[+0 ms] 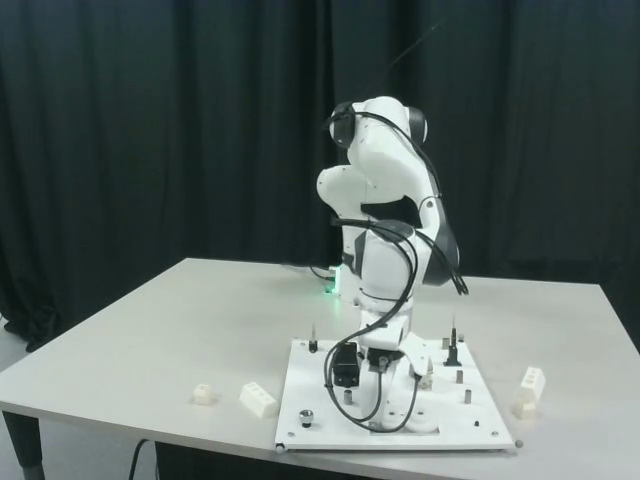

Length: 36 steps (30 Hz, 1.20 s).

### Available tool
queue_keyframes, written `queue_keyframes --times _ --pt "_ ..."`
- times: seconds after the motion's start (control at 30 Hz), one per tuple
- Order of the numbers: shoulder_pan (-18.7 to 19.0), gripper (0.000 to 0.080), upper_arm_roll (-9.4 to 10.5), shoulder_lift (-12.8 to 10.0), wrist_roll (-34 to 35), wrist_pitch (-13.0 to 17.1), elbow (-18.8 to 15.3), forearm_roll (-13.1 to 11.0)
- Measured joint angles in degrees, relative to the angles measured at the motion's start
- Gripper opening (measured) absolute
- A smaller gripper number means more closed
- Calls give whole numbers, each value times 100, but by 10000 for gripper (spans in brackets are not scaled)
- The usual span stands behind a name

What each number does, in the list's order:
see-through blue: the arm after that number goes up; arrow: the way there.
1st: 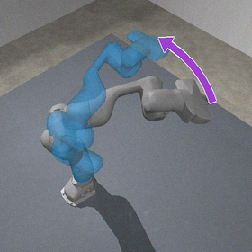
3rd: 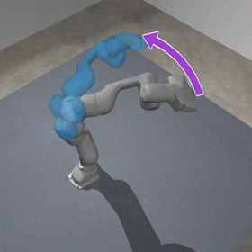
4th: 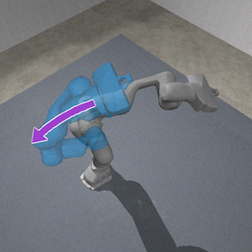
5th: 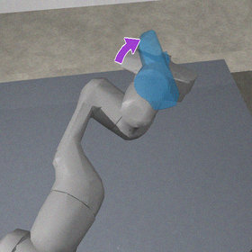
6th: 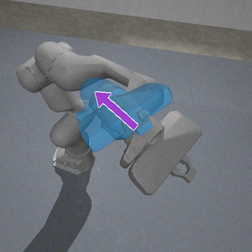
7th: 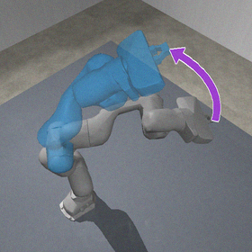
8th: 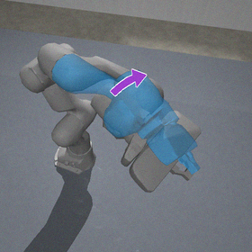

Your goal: Insert small gear.

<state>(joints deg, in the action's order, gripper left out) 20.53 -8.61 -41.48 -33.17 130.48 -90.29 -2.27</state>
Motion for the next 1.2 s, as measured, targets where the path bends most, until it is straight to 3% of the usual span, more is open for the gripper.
queue_keyframes --times 0.2,0.6,0.63,1.0,1.03,1.2 --pt "2 800 20 2 12 171 -54 -63" --pt "3 800 9 101 40 205 -53 -81" --pt "2 692 5 109 40 205 -53 -80" --pt "1 692 -20 123 68 298 -72 -80" --pt "1 314 -20 118 70 315 -77 -80" --pt "0 314 -24 93 72 459 -86 -78"
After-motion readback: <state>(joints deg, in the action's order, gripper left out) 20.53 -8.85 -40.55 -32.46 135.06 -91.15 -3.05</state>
